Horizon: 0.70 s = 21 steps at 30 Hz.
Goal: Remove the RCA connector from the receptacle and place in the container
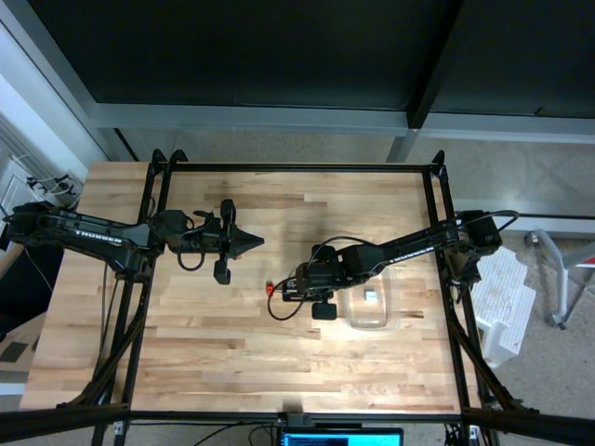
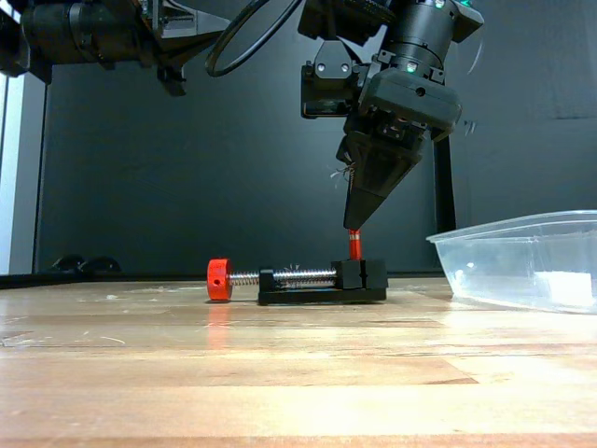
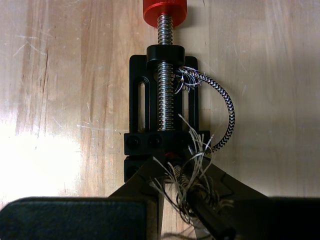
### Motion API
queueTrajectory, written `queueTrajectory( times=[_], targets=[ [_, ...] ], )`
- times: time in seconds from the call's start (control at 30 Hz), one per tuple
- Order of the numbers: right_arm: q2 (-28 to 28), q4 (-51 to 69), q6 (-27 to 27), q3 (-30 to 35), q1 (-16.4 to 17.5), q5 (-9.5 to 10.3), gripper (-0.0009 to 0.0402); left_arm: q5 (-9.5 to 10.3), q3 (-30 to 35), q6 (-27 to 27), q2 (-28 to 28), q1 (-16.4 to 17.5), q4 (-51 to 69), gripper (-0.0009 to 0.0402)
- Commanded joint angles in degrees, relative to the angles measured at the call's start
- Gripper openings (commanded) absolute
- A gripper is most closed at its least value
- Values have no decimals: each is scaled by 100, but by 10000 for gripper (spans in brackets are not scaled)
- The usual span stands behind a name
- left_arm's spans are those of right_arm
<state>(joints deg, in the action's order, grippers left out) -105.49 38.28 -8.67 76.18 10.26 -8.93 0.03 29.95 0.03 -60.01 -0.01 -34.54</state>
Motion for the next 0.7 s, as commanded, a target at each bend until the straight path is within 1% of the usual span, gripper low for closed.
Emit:
queueTrajectory(
  times=[0.03, 0.33, 0.7],
  targets=[
    [31, 9, 0, 4, 0, -4, 0, 0, 0, -2, 0, 2, -2, 0],
    [210, 24, 2, 4, 0, -4, 0, 0, 0, -2, 0, 0, 0, 0],
    [645, 138, -4, 4, 0, -4, 0, 0, 0, -2, 0, 0, -2, 0]
  ],
)
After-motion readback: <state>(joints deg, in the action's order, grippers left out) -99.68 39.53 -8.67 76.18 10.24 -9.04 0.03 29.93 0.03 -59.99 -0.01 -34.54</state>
